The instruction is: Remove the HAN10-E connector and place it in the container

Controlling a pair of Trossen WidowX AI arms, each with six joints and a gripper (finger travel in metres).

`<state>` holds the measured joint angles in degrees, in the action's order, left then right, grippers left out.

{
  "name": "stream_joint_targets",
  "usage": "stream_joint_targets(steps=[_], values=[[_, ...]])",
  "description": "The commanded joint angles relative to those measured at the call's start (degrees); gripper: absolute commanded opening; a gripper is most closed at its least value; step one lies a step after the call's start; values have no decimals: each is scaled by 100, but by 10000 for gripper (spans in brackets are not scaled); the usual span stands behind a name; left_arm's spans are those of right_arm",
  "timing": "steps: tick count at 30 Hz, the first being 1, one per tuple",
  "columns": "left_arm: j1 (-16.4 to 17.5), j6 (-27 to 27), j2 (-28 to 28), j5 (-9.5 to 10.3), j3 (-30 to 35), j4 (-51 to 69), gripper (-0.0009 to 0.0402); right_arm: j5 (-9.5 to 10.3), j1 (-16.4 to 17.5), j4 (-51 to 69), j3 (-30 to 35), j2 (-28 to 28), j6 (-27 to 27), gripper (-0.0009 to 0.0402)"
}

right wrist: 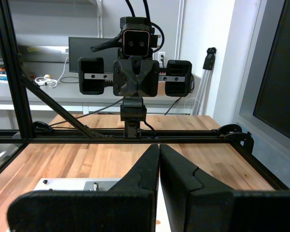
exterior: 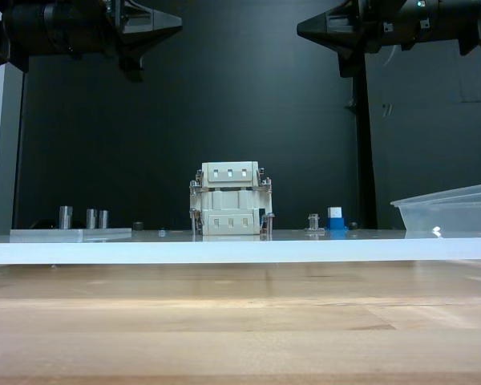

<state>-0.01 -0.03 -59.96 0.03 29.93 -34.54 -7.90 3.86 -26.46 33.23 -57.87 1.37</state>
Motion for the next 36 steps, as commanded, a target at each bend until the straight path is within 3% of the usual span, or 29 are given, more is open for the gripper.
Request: stream_joint_targets(steps=[1, 16, 20, 24, 29, 36], values=[[0, 0, -2, -2, 2, 0, 0, -2, 2, 2, 0, 0, -2, 0], [2, 0, -2, -2, 2, 0, 0, -2, 2, -2, 2, 0, -11, 0], [2, 0, -2, -2, 2, 0, 0, 28, 4, -4, 0, 2, -743, 0], [0, 0, -2, -2, 2, 0, 0, 46, 0, 170, 111, -63, -470, 0], [2, 0, -2, -2, 2, 2, 0, 44, -2, 1095, 680, -208, -382, 0], [0, 0, -2, -2, 2, 0, 0, 66, 13, 2874, 1991, -831, -90, 0]])
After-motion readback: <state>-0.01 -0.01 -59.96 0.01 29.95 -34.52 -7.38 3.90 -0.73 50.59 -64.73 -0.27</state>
